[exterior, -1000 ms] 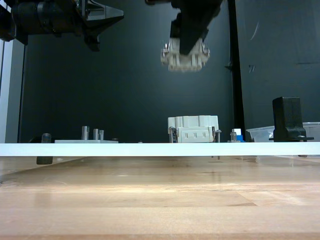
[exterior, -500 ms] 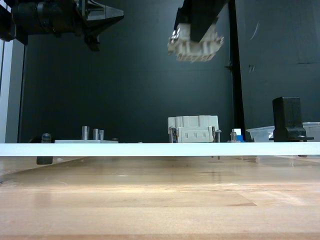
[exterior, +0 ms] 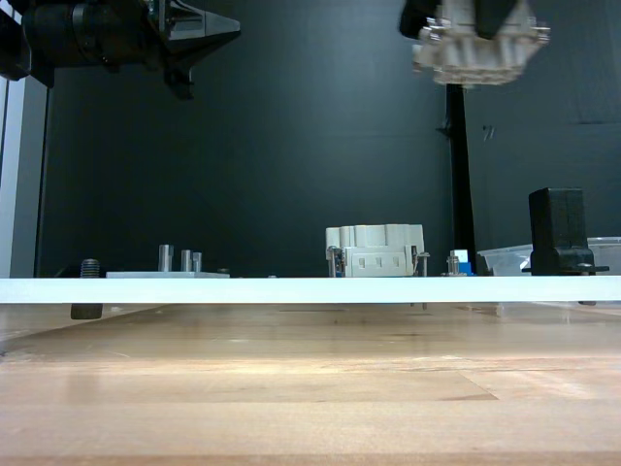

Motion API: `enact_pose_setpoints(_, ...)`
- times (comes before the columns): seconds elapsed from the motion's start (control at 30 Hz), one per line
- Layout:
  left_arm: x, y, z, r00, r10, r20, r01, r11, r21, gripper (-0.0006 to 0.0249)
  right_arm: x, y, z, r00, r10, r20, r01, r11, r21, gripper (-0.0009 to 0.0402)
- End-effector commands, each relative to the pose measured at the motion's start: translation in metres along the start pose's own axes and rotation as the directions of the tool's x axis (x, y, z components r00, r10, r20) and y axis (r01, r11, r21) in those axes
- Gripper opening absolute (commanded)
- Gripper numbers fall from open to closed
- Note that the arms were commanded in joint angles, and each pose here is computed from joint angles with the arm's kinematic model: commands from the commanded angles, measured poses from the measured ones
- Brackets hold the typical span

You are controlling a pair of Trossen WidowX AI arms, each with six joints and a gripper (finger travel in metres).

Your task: Remove the HAN10E connector from the taskboard and place in the container

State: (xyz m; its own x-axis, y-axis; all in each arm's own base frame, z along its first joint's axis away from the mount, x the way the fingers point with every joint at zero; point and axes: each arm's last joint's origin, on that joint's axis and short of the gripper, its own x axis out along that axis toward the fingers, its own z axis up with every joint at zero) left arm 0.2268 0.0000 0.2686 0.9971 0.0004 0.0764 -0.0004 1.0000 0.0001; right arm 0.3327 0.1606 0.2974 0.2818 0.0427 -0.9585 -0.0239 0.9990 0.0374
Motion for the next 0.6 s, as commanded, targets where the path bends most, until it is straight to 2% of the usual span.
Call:
enact_pose_setpoints(0.03, 0.000, 0.000, 0.000, 1.000, 0.000, 0.000, 0.000, 1.000, 0.000, 0.0000, 0.001, 0.001, -0.012, 1.000, -0.002, -0.012, 0.003, 1.000, 0.024, 0.0014)
enact_pose_setpoints(0.23, 0.000, 0.000, 0.000, 1.000, 0.000, 0.000, 0.000, 1.000, 0.000, 0.0000, 0.005, -0.001, -0.036, 1.000, 0.003, -0.016, -0.001, 0.997, 0.074, 0.0014)
enact_pose_setpoints(0.6, 0.000, 0.000, 0.000, 1.000, 0.000, 0.000, 0.000, 1.000, 0.000, 0.0000, 0.005, -0.020, -0.080, 0.999, -0.008, -0.037, 0.014, 0.984, 0.179, 0.0014)
